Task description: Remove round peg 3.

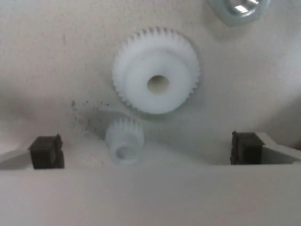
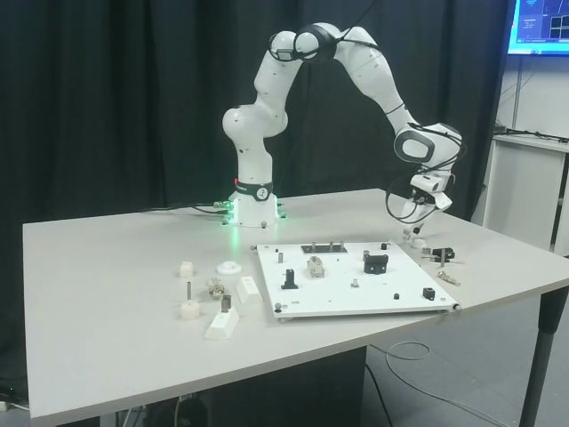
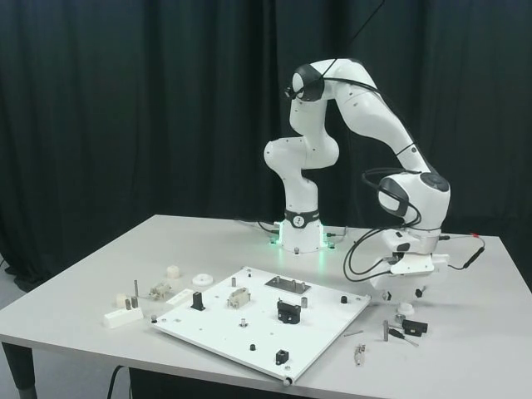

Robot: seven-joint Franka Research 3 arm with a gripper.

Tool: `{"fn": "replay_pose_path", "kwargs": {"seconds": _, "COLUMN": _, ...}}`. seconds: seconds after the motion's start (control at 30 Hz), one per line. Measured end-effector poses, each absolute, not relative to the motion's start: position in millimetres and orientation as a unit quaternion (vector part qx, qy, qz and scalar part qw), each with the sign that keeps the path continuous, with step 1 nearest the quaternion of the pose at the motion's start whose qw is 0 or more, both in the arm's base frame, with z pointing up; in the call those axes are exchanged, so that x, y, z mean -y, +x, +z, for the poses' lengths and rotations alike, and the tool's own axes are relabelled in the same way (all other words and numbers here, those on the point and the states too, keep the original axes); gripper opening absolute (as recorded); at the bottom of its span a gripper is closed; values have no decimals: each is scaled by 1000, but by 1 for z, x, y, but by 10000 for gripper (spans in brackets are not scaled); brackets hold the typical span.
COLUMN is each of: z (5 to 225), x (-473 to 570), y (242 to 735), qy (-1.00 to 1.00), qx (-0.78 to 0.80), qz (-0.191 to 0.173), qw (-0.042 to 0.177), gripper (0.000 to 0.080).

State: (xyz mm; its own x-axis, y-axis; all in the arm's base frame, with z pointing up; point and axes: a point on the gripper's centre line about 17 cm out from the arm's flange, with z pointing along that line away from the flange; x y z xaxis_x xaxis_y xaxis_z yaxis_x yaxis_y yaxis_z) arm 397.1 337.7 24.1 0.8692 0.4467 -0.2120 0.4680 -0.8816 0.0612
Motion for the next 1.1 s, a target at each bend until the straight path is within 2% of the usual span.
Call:
{"fn": "replay_pose_path", "kwargs": {"seconds": 0.03, "z": 26, "x": -337, "y": 397, "qy": 965, "qx": -237, "qz": -98, "qw": 57, "gripper": 795}}
{"fn": "replay_pose_path", "kwargs": {"seconds": 0.47, "z": 40, "x": -337, "y": 402, "qy": 963, "qx": -236, "qz": -109, "qw": 68, "gripper": 800}}
{"fn": "replay_pose_path", "kwargs": {"seconds": 1.1, "z": 42, "x": -337, "y": 404, "qy": 963, "qx": -235, "qz": -110, "qw": 70, "gripper": 800}}
